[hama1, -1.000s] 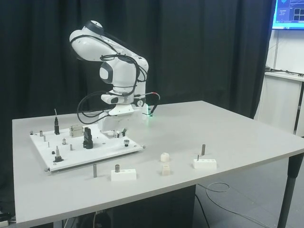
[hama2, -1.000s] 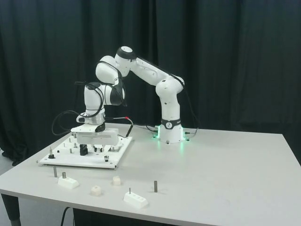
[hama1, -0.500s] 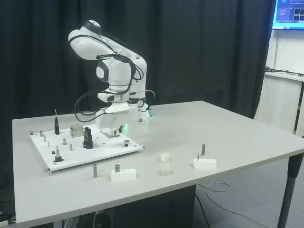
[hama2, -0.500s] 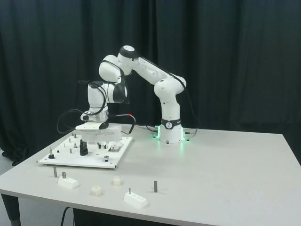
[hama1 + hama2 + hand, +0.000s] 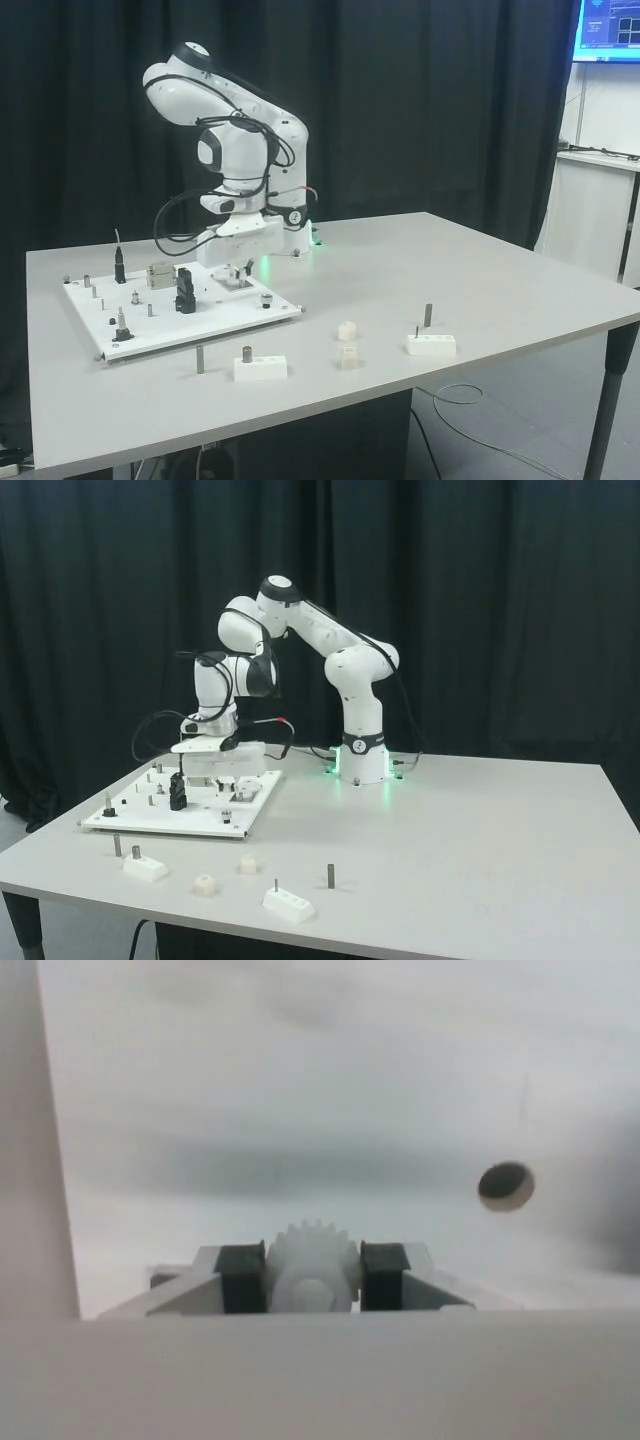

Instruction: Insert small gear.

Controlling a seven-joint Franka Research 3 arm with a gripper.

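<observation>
A small white gear (image 5: 312,1256) sits clamped between the two black pads (image 5: 242,1276) of my gripper (image 5: 312,1280), which is shut on it. The gear hangs just above the white board (image 5: 300,1110), and a round dark hole (image 5: 505,1185) in the board lies off to one side of it. In the room views my gripper (image 5: 237,268) (image 5: 222,778) hovers low over the back part of the white board (image 5: 215,315) (image 5: 165,823), on the side near the arm's base. The gear itself cannot be made out in the room views.
The board carries a black block (image 5: 184,290), a grey block (image 5: 158,275) and several upright pegs. In front of it on the grey table (image 5: 500,270) stand white blocks (image 5: 260,367) (image 5: 431,345), two small white pieces (image 5: 347,330) and loose pegs (image 5: 199,358) (image 5: 428,315).
My arm has drawn the hand back across the board toward the robot's base and a little higher. The parts on the board and table have not moved.
</observation>
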